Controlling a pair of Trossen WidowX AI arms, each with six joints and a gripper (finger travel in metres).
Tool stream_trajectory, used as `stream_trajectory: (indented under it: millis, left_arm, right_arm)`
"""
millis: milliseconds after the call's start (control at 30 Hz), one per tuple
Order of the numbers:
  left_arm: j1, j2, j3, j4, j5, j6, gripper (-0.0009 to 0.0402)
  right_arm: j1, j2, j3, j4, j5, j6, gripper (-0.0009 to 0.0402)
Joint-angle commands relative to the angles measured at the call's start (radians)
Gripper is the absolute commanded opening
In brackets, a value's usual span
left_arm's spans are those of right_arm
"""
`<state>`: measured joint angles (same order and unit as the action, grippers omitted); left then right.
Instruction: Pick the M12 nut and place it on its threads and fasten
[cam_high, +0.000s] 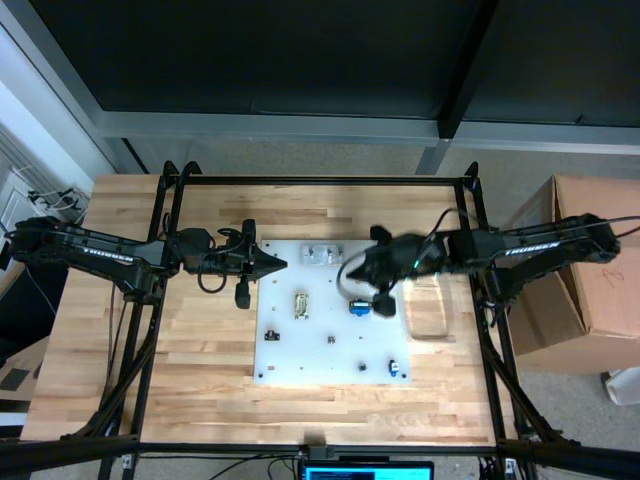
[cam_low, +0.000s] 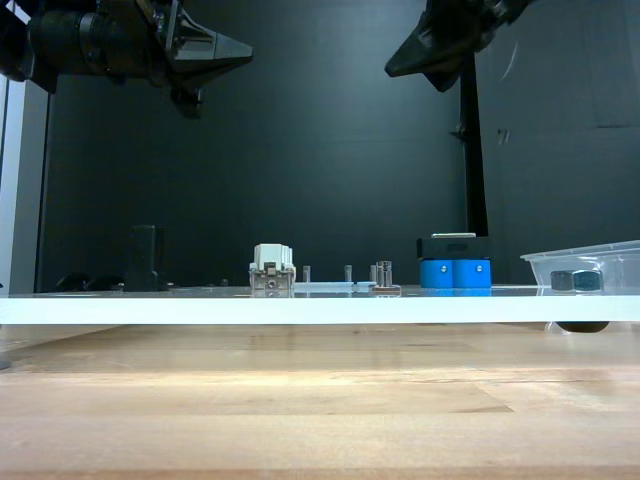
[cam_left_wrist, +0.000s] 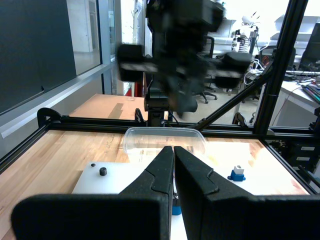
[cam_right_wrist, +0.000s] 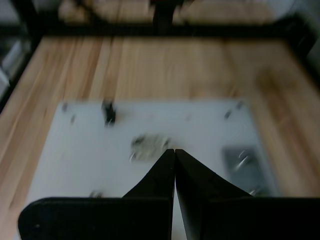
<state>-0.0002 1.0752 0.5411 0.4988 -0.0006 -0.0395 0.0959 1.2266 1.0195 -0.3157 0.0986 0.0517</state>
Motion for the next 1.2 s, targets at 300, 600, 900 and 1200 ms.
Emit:
stream_trajectory:
  millis: [300,600,900,1200]
  left_arm:
    - [0.0,0.0,0.0,0.0,0.0,0.0,0.0]
    - [0.0,0.0,0.0,0.001,0.0,0.0,0.0]
    - [0.0,0.0,0.0,0.0,0.0,0.0,0.0]
    - [0.0,0.0,0.0,0.0,0.0,0.0,0.0]
  right_arm:
    - [-0.122,-0.204,-0.282,0.539,-0.081,-0.026,0.0]
    - [-0.122,-0.224,-0.428,0.737,-0.127,0.015,0.0]
    - [-0.122,-0.223,-0.506,0.834,-0.116,0.019,0.0]
    - [-0.122,-0.223,-0.519,0.837,-0.118,0.011,0.0]
